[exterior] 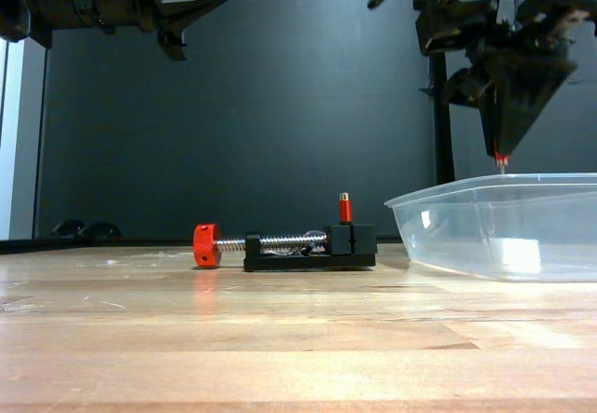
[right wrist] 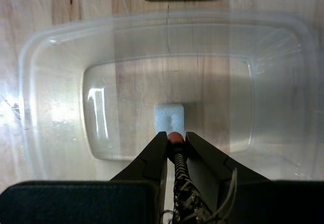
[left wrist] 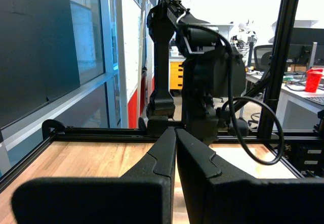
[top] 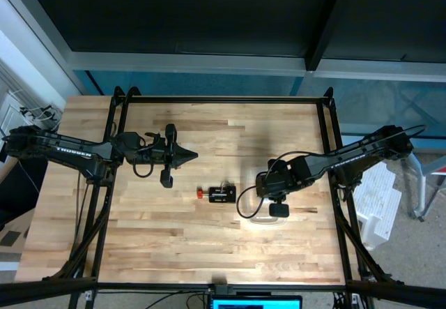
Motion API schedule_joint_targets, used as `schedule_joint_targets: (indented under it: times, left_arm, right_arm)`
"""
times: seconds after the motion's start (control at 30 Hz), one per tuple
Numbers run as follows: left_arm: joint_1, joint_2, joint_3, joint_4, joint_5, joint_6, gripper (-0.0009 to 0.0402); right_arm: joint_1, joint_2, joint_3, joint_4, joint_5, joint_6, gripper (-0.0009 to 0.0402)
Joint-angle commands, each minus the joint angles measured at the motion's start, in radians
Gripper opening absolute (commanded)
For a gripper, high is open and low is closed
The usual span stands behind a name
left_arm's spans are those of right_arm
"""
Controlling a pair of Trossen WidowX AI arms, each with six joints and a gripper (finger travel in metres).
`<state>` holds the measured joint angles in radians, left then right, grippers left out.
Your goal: Pick the rca connector and install on the hub
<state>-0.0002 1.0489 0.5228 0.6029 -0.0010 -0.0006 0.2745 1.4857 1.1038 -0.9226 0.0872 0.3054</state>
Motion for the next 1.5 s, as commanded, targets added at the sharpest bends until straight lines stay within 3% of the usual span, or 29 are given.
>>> schedule_joint_targets:
  times: [0.03, 0.4, 1.07, 1.5]
  left_arm:
    - [0.0, 0.0, 0.0, 0.0, 0.0, 0.0, 0.0]
    - [0.0, 0.0, 0.0, 0.0, 0.0, 0.0, 0.0]
    - [0.0, 0.0, 0.0, 0.0, 0.0, 0.0, 0.0]
    - [0.0, 0.0, 0.0, 0.0, 0.0, 0.0, 0.0]
  right_arm:
    - [0.0, -0.004, 0.031, -0.035, 0.013, 0.003, 0.0002]
    - [-0.001, 0.007, 0.049, -0.039, 0.026, 0.003, 0.0002]
    - [-0.08, 0.291, 0.379, -0.07, 0.026, -0.06, 0.0002]
    - [-0.087, 0.407, 0.481, -0.05, 0.026, -0.06, 0.0002]
